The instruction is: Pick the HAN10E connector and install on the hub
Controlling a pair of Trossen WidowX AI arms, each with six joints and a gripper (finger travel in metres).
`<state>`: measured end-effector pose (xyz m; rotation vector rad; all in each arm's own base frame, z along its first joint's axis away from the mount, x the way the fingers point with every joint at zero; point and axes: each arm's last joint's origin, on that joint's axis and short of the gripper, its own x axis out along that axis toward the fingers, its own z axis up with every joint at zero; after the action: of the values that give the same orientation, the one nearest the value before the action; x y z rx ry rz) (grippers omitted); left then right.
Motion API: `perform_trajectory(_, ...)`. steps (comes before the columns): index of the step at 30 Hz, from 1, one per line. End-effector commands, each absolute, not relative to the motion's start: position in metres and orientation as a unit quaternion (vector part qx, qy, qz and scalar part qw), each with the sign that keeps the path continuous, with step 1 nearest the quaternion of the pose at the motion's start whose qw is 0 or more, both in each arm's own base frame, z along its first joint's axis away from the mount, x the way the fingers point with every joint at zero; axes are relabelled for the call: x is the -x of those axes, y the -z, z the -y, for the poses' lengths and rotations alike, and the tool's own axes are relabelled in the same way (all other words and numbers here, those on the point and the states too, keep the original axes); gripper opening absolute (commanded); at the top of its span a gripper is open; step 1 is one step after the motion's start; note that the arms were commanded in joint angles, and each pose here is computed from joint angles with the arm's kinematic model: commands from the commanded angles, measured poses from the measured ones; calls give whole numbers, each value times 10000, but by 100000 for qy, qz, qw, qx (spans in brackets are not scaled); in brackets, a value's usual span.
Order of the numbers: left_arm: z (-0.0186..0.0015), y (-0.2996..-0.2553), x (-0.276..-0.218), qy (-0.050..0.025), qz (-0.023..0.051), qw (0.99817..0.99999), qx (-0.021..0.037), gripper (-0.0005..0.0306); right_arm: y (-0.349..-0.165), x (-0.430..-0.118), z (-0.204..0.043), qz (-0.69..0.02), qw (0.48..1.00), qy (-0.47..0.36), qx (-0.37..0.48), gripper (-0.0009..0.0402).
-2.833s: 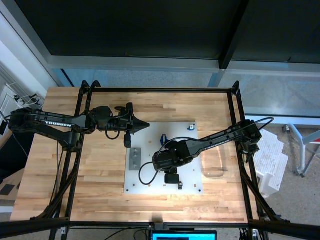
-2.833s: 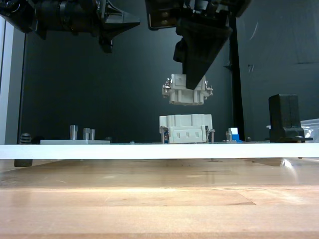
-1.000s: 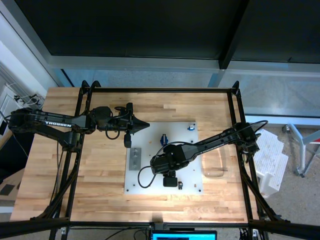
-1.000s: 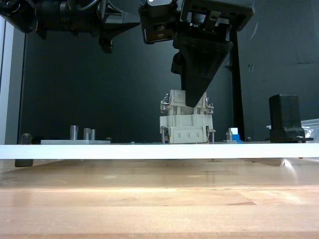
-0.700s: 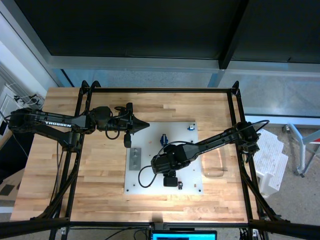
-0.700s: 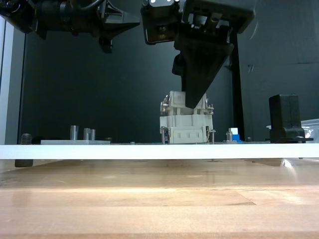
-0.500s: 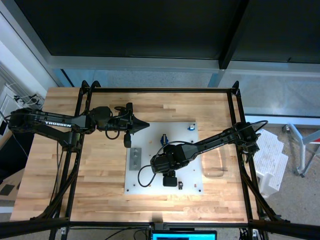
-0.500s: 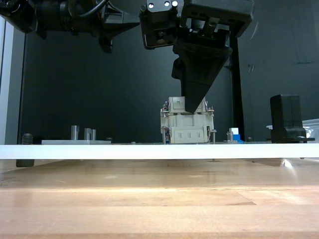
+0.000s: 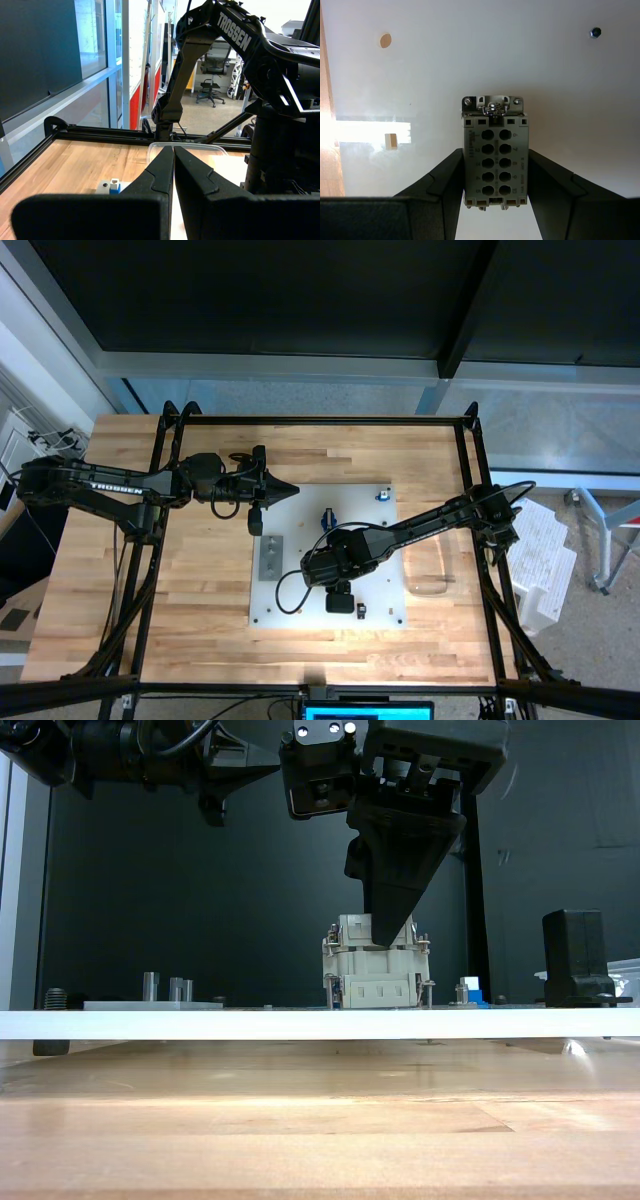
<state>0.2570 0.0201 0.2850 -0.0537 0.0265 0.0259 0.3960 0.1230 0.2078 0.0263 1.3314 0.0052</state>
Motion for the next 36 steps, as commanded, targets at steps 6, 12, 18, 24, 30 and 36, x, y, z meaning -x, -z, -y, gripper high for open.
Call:
perform_trajectory(6, -201, -2850, -2570, -1274, -1309, 99948, 2662, 0, -2151, -3952, -1231, -60579, 79548, -145, -1485, 198)
perform_trajectory(12, -201, -2850, -2570, -1274, -1328, 99948, 2663, 0, -2262, -3920, -1217, -59303, 80500, -255, -1667, 279)
perform_trajectory(18, -202, -2850, -2570, -1293, -1327, 99947, 2664, 0, -2449, -3823, -1177, -57253, 81983, 227, -907, 294)
perform_trajectory(24, -202, -2849, -2570, -1294, -1365, 99947, 2666, 0, -2635, -3612, -1087, -54773, 83661, -834, -8, 280)
perform_trajectory(30, -202, -2850, -2570, -1294, -1346, 99947, 2665, 0, -2822, -3446, -877, -47426, 88020, -1546, -966, 249)
perform_trajectory(36, -202, -2850, -2570, -1293, -1308, 99948, 2662, 0, -2983, -3241, -598, -38123, 92435, -672, -1365, 197)
